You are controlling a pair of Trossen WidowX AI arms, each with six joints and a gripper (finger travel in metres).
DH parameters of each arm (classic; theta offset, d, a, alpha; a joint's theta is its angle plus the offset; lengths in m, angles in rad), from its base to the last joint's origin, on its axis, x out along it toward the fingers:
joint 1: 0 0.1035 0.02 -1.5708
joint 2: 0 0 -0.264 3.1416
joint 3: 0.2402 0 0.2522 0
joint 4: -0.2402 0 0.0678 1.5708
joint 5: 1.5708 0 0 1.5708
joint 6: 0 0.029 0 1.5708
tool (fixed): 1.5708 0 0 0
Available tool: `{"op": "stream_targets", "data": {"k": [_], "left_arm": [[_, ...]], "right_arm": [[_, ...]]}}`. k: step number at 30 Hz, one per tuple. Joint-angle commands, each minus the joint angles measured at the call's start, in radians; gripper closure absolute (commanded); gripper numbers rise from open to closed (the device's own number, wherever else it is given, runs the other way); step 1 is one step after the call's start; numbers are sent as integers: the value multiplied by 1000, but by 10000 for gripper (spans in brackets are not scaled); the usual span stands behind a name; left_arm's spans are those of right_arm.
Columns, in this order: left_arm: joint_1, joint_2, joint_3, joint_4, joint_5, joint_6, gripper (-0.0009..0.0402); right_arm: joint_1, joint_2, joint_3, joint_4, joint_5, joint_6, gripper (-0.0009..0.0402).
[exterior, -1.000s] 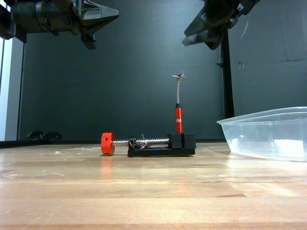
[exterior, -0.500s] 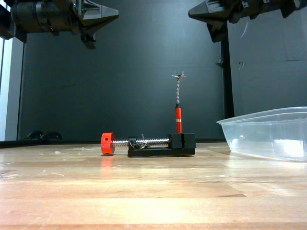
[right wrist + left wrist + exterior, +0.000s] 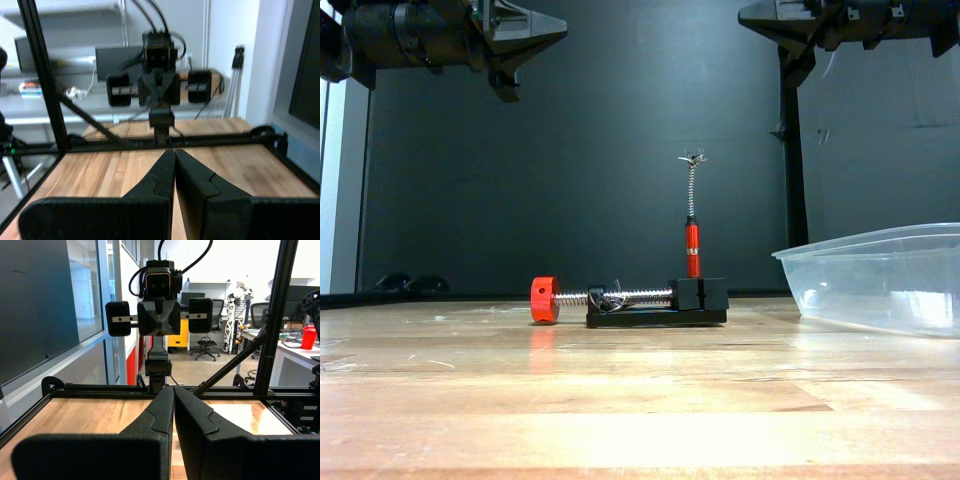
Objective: Pick the RCA connector and install on taskboard
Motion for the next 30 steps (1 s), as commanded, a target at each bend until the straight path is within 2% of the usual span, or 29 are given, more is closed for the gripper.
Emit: {"op": "stream_targets", "data": {"k": [1,3,5,9,11,16,19,30], "left_arm": [[0,0,0,0,0,0,393],[0,0,0,0,0,0,393],[0,0,0,0,0,0,393],[0,0,0,0,0,0,393],[0,0,0,0,0,0,393],[0,0,0,0,0,0,393],[0,0,0,0,0,0,393],[0,0,0,0,0,0,393]], "right_arm": [[-3,-3,-3,11,-29,-3,393],[-8,-3,-3,11,-46,-1,394],[-8,-3,-6,13,-45,-3,393],[-8,-3,-17,16,-20,-3,393],[-8,-3,-25,16,6,-1,394],[-8,-3,-32,17,-2,0,393],[-8,-3,-26,16,-18,0,393],[-8,-3,-25,13,-19,0,393]]}}
